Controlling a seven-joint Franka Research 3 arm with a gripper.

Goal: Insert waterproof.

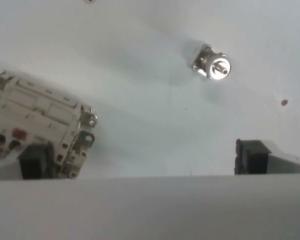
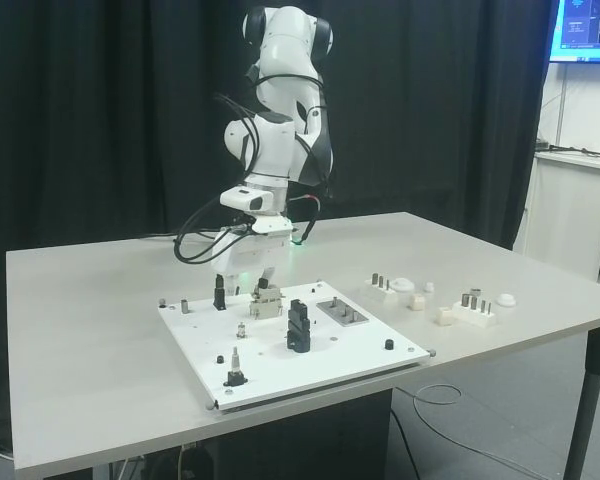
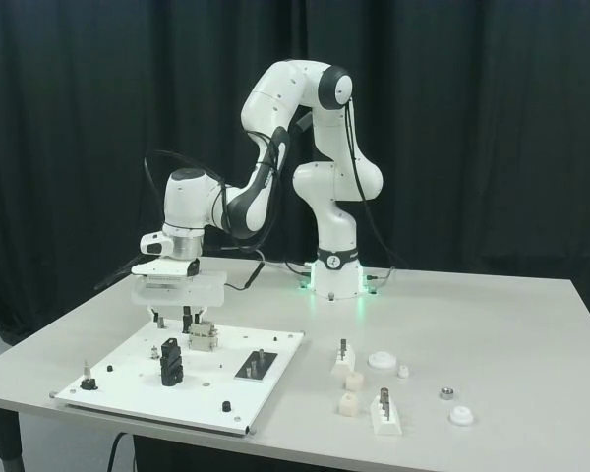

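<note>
We see the pincer hanging low over the rear part of the white board, its 2 black fingertips spread wide with nothing between them. In the wrist view a pale band, seemingly part of the arm's own body, hides the lower part of the scene, and 1 fingertip is partly lost against the multi-pin connector block under it. That block is cut off at the picture's edge. Apart from it on the board stands a small shiny metal socket, likely the waterproof connector's seat; we cannot tell for sure. In the room views the socket is too small to pick out. A black upright fixture stands nearer the board's middle. The grey desk carries small white parts beside the board.
</note>
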